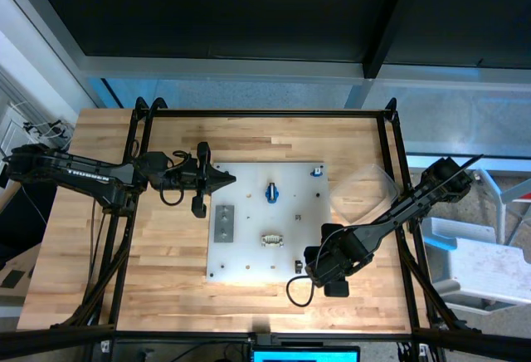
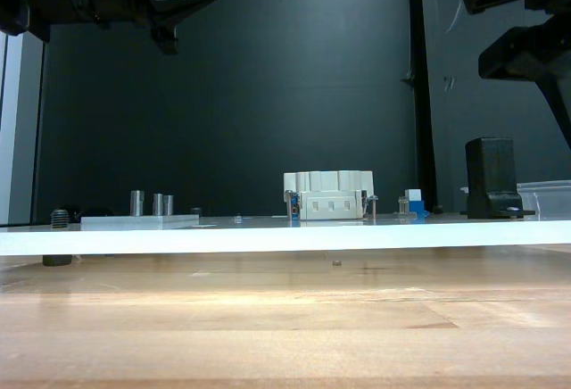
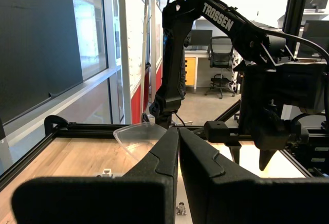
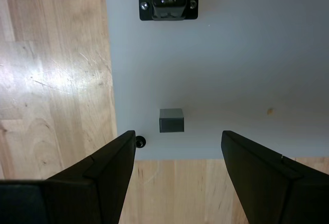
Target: Pick the 16mm bar from the taskboard and place it in the container
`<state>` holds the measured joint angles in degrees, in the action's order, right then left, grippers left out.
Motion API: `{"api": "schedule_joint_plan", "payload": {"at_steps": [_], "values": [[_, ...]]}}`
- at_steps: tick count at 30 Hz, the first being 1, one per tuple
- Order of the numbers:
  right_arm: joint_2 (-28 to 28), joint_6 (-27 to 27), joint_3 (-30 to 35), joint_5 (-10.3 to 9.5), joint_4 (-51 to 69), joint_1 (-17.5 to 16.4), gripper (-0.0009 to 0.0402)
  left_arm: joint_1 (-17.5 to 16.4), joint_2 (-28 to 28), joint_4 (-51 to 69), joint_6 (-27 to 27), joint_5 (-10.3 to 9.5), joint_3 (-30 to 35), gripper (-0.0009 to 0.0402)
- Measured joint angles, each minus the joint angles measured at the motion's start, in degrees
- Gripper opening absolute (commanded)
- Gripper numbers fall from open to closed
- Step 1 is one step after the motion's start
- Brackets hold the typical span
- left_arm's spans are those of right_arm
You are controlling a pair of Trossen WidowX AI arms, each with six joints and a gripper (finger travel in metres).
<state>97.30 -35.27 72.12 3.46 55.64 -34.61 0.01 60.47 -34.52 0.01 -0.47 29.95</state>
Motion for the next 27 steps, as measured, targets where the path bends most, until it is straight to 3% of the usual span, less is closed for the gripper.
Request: {"api": "schedule_joint_plan", "payload": {"at_steps": [9, 27], "values": [[0.2, 0.44, -3.74, 0.13, -4.68, -0.11, 0.022, 0.0, 0.0, -0.02, 0.02, 0.0, -0.02, 0.0], [2.62, 2.8, -4.2, 0.02, -7.02, -0.15, 0.0208, 0.0, 0.0, -0.02, 0.0, 0.02, 0.0, 0.0]]}}
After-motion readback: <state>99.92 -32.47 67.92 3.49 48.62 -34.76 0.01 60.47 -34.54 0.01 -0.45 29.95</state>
